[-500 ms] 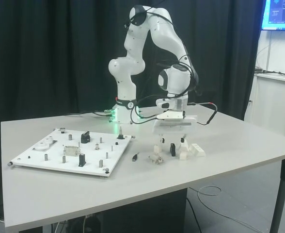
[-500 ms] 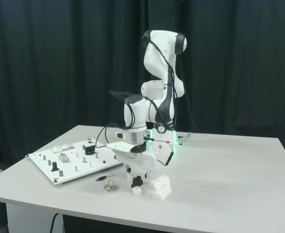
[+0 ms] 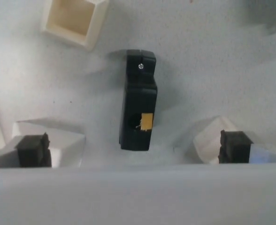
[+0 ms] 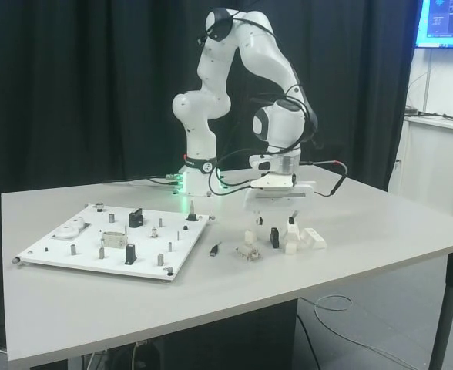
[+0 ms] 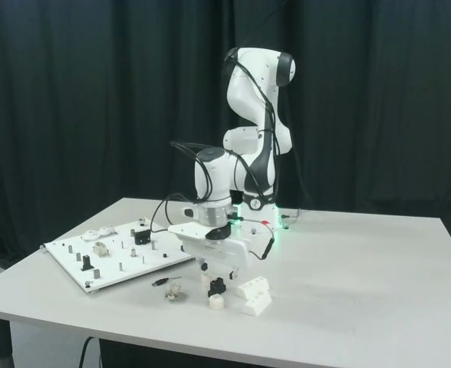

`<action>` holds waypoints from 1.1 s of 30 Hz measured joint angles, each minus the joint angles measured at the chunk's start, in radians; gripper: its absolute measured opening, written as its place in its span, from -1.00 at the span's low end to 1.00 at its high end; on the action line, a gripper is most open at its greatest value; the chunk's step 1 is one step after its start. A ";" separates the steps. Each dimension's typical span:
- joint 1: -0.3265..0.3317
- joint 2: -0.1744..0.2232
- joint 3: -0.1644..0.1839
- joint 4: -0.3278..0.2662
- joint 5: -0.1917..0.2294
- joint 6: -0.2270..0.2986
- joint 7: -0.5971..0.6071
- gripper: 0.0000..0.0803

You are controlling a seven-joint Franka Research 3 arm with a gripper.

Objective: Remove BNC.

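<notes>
The white arm has lifted slightly from half a second ago, so its claw (image 3: 134,148) now hovers just above the grey desk (image 4: 365,254). The claw is released: both fingertips (image 3: 33,150) stand apart from a black connector block (image 3: 138,108), likely the BNC part, lying on the desk between them. It sits well away from the white assembly board (image 4: 80,250), suggesting removal is essentially done.

The white arm (image 4: 234,69) arches over, its wrist pointing straight down, fingers (image 3: 33,150) spread apart.
</notes>
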 joint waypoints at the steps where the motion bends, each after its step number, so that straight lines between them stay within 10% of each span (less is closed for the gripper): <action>1: 0.000 0.000 0.000 0.001 0.000 -0.002 0.000 0.99; 33: -0.046 -0.023 -0.022 0.030 -0.001 -0.006 0.000 0.99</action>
